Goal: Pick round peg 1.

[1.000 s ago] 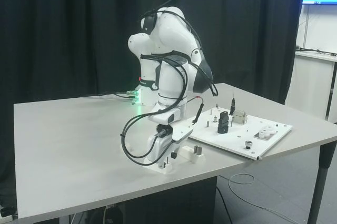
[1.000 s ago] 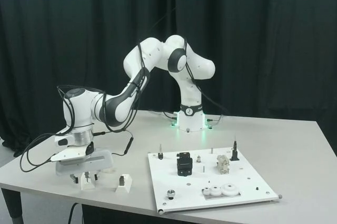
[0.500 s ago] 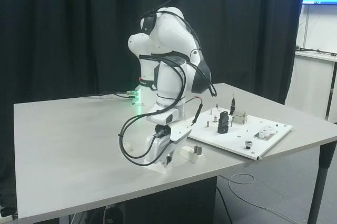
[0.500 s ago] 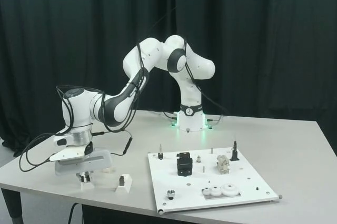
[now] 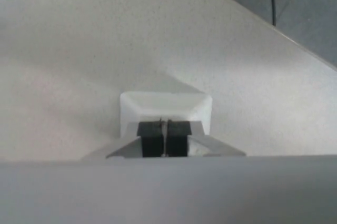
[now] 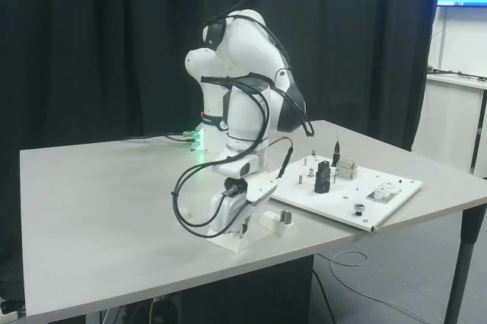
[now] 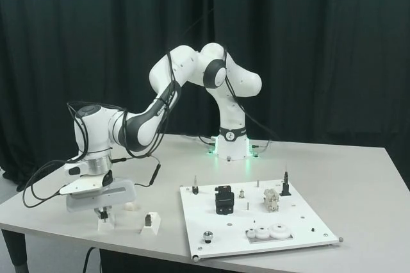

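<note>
My gripper (image 5: 165, 139) hangs just above a small white holder block (image 5: 166, 107) near the table's front edge. Its two black pads (image 5: 150, 139) are pressed together on a thin grey sliver, which looks like round peg 1 (image 5: 165, 129). The first room view shows the gripper (image 6: 243, 227) a little above the block (image 6: 230, 242). In the second room view the gripper (image 7: 104, 211) sits over the same block (image 7: 106, 224), and the peg is too thin to make out there.
Another small white holder with a black part (image 6: 280, 221) (image 7: 150, 223) stands close by. Beyond it lies a white assembly board (image 6: 396, 206) (image 7: 307, 222) with several pegs, gears and black parts. The table's front edge (image 6: 228, 271) is near.
The gripper has risen a little from the holder block, with its fingers staying together. The wrist and forearm went up with it.
</note>
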Robot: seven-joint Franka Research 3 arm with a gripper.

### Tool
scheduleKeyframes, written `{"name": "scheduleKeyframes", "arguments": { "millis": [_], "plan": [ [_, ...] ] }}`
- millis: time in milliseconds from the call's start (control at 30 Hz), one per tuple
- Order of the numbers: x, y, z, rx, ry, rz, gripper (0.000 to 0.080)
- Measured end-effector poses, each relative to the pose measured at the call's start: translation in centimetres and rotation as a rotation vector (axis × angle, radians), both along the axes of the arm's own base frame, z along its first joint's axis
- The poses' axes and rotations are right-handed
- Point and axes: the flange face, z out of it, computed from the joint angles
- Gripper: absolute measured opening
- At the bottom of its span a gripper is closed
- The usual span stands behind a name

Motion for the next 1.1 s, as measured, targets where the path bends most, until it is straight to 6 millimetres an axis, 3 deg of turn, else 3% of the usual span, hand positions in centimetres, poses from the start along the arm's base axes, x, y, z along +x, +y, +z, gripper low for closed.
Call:
{"name": "scheduleKeyframes", "arguments": {
  "millis": [533,1100],
  "plan": [
    [0.6,0.1,3.8,0.013,0.043,0.007,0.0019],
    [0.8,0.1,4.4,0.012,0.045,0.008,0.0018]
  ]
}}
